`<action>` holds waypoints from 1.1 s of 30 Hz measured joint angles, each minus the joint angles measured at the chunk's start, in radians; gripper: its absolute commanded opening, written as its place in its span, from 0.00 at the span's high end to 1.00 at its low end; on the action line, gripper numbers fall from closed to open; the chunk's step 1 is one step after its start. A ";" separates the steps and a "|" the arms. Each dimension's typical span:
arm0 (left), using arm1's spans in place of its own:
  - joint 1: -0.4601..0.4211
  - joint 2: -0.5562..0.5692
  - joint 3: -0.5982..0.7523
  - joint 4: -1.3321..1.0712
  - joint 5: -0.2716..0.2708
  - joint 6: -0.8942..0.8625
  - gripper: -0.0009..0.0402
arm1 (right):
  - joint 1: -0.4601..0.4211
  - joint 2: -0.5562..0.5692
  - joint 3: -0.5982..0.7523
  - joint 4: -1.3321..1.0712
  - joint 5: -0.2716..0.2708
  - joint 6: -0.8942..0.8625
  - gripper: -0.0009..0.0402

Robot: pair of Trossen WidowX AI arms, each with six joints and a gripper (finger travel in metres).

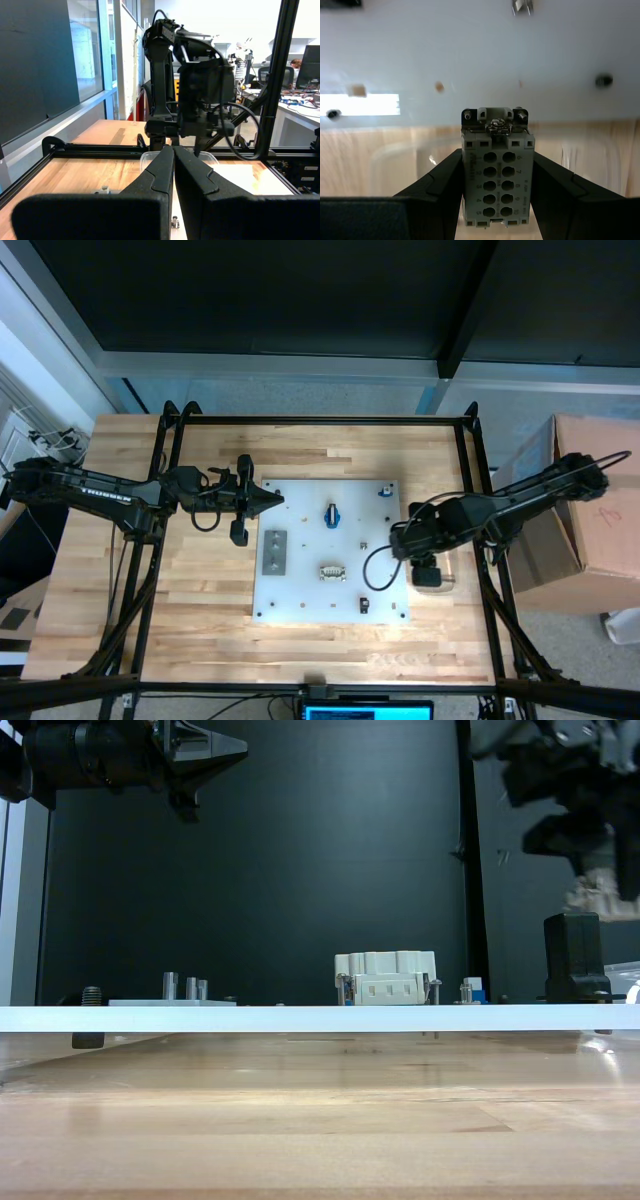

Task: Remove the HAN10E connector from the taskboard and place in the container

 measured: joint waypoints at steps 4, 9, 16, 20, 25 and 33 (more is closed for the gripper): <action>0.000 0.000 0.000 0.000 0.000 0.000 0.98 | 0.003 -0.085 -0.091 0.000 0.000 0.003 0.93; 0.000 0.000 0.000 0.000 0.000 0.000 0.98 | 0.014 -0.148 -0.189 0.003 0.000 0.023 0.93; 0.000 0.000 0.000 0.000 0.000 0.000 0.98 | 0.039 -0.154 -0.306 0.083 0.000 0.055 0.93; 0.000 0.000 0.000 0.000 0.000 0.000 0.98 | 0.043 -0.154 -0.354 0.129 -0.004 0.093 0.90; 0.000 0.000 0.000 0.000 0.000 0.000 0.98 | 0.047 -0.153 -0.372 0.135 -0.013 0.143 0.79; 0.000 0.000 0.000 0.000 0.000 0.000 0.98 | 0.053 -0.153 -0.400 0.180 -0.018 0.159 0.54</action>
